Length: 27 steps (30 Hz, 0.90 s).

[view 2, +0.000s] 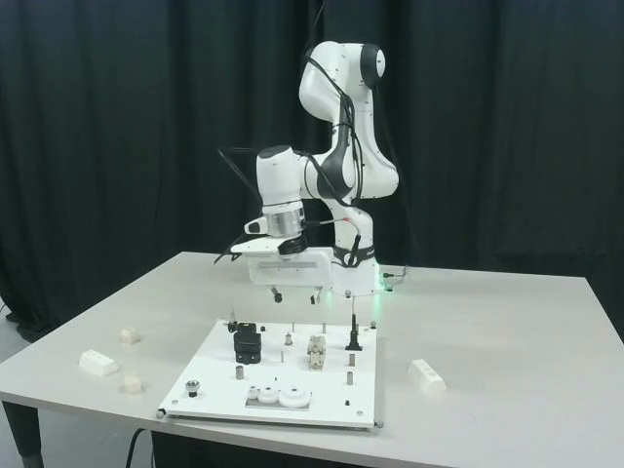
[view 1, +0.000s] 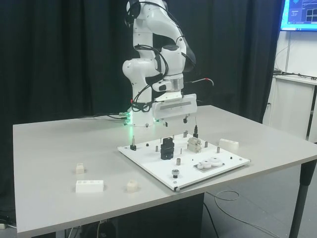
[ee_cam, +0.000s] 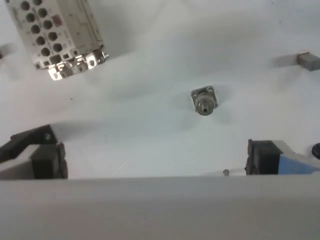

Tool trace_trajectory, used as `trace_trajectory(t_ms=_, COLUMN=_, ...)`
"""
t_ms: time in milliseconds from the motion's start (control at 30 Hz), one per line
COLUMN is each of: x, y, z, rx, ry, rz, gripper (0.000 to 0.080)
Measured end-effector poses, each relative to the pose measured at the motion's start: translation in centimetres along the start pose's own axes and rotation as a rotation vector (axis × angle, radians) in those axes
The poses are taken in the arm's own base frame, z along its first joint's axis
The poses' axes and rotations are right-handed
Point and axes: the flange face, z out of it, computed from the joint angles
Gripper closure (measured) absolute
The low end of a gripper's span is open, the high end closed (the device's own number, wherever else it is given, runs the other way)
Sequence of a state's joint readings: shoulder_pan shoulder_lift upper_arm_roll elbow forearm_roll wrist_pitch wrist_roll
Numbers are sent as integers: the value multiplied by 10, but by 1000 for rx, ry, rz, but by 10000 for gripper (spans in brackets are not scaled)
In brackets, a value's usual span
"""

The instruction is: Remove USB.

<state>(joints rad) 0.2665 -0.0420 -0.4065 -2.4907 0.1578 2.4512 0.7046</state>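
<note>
The USB plug [view 2: 352, 333] stands upright in its socket on the white board [view 2: 322, 402], toward the board's far edge, near the multi-pin connector block [view 2: 316, 352]. The board lies on the grey table [view 2: 507, 341] before a black curtain [view 2: 117, 117]. The gripper [view 2: 296, 295] hangs above the board's rear, fingers spread wide, holding nothing.

The multi-pin connector [ee_cam: 57, 35] is cut off at the picture's edge; USB seemingly indiscernible.
</note>
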Motion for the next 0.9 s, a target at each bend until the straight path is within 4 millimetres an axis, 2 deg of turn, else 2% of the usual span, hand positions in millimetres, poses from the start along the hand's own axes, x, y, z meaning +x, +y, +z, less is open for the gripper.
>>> trace_trajectory(t_ms=467, x=-6, y=-10, z=-9, rx=22, ry=14, rz=-20, gripper=3)
trace_trajectory(t_ms=900, x=-35, y=-35, z=-36, rx=77, ry=34, rz=-101, gripper=3)
